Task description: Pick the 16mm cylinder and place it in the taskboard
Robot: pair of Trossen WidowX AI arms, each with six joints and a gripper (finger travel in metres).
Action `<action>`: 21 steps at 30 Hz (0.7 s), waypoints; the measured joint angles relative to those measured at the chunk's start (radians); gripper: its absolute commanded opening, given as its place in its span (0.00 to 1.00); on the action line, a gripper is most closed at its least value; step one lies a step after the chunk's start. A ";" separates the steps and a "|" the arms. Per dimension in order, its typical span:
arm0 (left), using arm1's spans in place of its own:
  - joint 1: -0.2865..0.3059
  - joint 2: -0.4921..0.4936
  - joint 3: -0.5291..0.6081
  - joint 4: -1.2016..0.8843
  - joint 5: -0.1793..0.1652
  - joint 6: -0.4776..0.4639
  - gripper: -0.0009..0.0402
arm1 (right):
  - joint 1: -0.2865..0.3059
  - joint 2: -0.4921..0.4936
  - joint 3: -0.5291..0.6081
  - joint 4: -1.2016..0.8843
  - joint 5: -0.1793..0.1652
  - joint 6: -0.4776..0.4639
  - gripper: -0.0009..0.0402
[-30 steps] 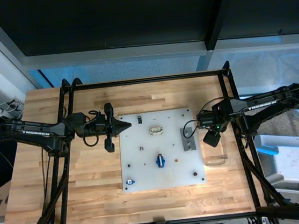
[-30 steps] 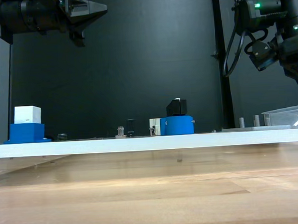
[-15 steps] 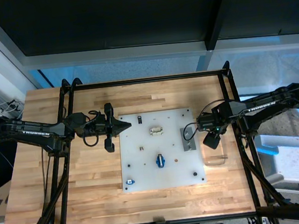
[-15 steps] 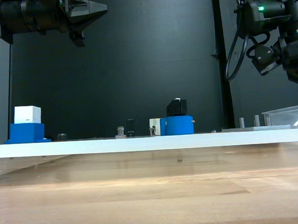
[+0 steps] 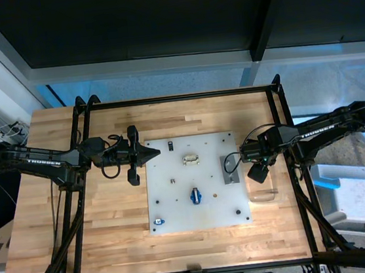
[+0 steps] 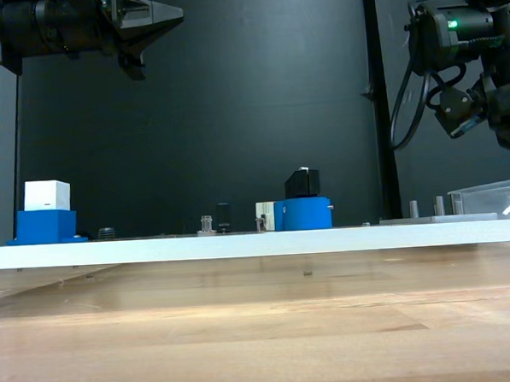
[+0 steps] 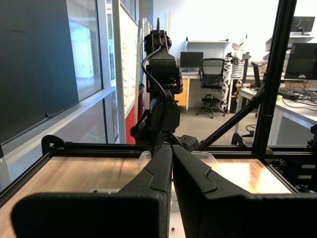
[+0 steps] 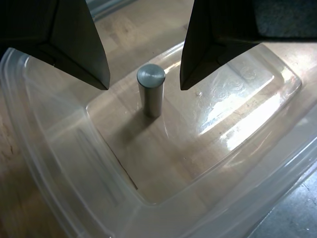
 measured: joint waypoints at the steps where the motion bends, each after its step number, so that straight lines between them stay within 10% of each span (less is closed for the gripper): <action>1: 0.000 0.000 0.000 0.000 0.000 0.000 0.02 | 0.000 0.000 -0.004 0.002 0.000 0.001 0.50; 21: 0.000 0.000 0.000 0.000 0.000 0.000 0.02 | 0.010 0.000 -0.050 0.056 0.000 0.005 0.50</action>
